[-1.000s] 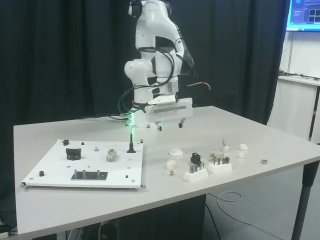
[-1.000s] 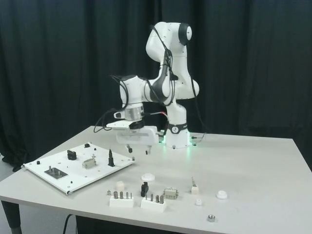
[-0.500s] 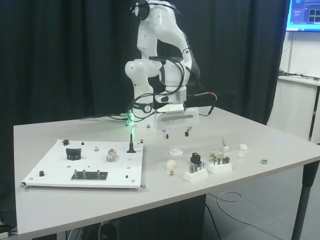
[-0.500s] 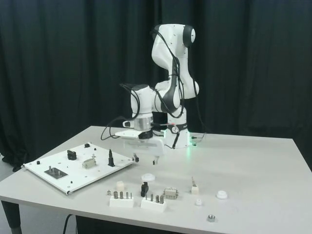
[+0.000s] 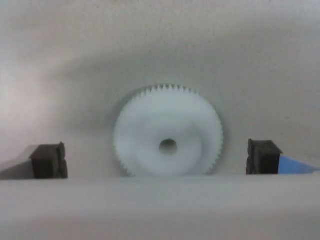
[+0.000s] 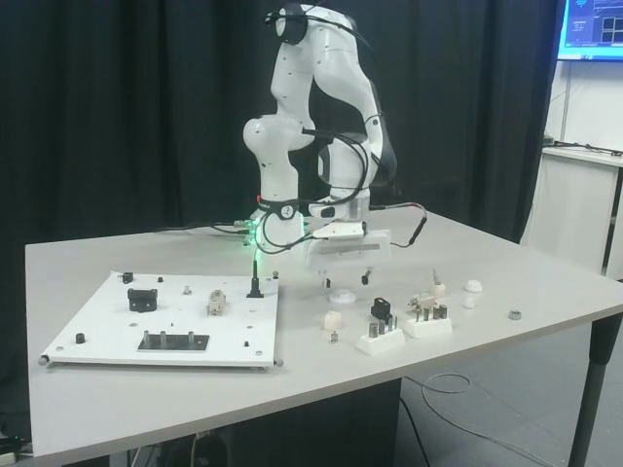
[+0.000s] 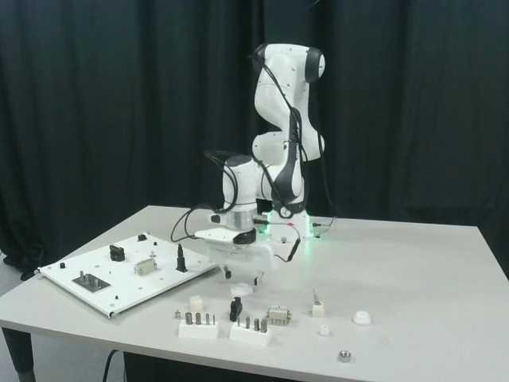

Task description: Pick large gear.

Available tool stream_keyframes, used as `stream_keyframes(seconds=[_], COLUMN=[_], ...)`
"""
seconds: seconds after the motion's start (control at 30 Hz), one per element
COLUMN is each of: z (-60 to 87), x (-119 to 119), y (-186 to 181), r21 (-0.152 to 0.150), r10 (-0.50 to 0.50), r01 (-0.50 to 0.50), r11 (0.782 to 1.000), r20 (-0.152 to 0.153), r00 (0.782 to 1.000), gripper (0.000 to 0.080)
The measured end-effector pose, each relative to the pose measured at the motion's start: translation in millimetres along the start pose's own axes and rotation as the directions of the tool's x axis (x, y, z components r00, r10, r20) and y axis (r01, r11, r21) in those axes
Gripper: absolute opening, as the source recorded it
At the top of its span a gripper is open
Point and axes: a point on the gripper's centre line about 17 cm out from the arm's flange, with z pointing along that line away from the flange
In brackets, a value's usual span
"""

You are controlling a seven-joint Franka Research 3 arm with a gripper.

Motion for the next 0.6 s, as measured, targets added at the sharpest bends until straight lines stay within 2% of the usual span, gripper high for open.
stream_keyframes(seconds=[0.23,0.6], z=[8.6,15.2], x=[-2,-3], y=[4,8], r21=[-0.015,-0.013], r10=[-0.001,0.037], r01=[0.001,-0.036], r11=[1.000,0.999], r20=[0.003,0.007], r00=[1.000,0.999], gripper=[0.0800,0.0800])
